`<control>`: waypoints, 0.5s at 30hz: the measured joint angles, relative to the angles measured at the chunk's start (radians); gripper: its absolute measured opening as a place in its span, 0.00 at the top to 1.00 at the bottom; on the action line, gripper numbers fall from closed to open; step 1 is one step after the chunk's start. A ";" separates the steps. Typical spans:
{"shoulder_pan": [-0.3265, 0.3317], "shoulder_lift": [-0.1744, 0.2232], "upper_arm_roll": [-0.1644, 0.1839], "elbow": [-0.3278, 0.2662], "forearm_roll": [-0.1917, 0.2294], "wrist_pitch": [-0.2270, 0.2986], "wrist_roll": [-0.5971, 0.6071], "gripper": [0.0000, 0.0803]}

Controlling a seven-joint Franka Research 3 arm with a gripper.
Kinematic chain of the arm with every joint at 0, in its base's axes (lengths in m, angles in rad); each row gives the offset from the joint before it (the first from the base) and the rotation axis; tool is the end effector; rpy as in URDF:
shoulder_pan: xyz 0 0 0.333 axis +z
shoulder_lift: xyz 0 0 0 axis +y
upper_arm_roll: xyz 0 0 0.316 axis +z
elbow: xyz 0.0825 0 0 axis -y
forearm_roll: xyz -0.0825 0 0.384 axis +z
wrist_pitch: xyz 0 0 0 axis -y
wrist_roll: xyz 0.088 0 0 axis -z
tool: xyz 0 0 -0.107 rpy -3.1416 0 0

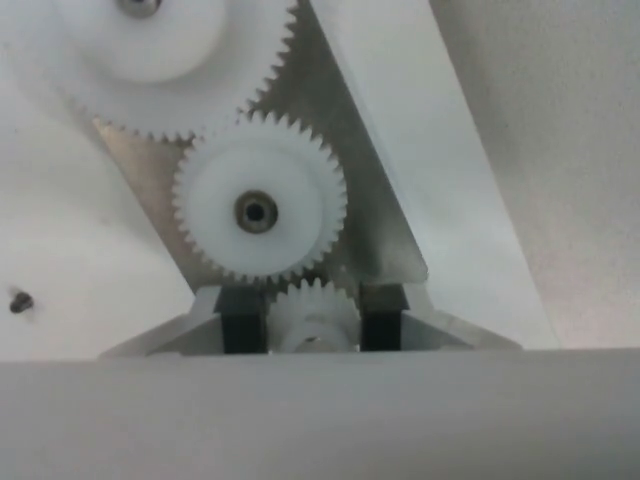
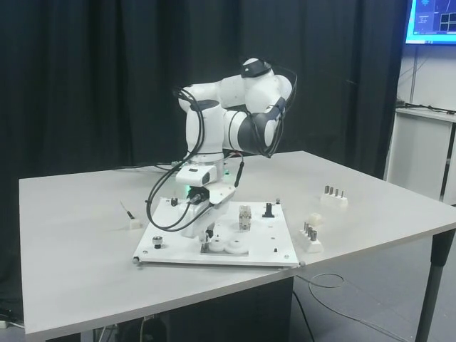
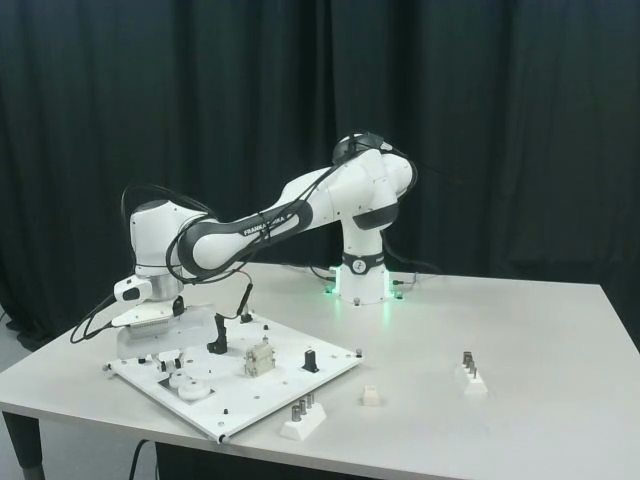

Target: Insert small gear.

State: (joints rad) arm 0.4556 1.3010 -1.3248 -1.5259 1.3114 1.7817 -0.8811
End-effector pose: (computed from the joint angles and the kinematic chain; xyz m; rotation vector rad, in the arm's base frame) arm 0.6326 -0.2850 0.2271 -3.1078 0.2009 -0.0227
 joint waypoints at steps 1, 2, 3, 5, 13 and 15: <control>0.000 0.000 0.000 0.000 0.000 0.000 -0.002 0.76; 0.000 0.000 0.000 0.000 -0.001 0.000 -0.005 0.76; 0.000 0.000 0.000 0.000 -0.001 0.001 -0.007 0.76; 0.000 0.000 0.000 -0.001 -0.001 0.001 -0.008 0.76; 0.000 -0.002 0.000 -0.007 0.009 0.001 -0.008 0.76; 0.000 -0.003 0.000 -0.011 0.016 0.000 -0.007 0.76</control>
State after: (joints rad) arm 0.4556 1.2980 -1.3250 -1.5369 1.3272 1.7822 -0.8886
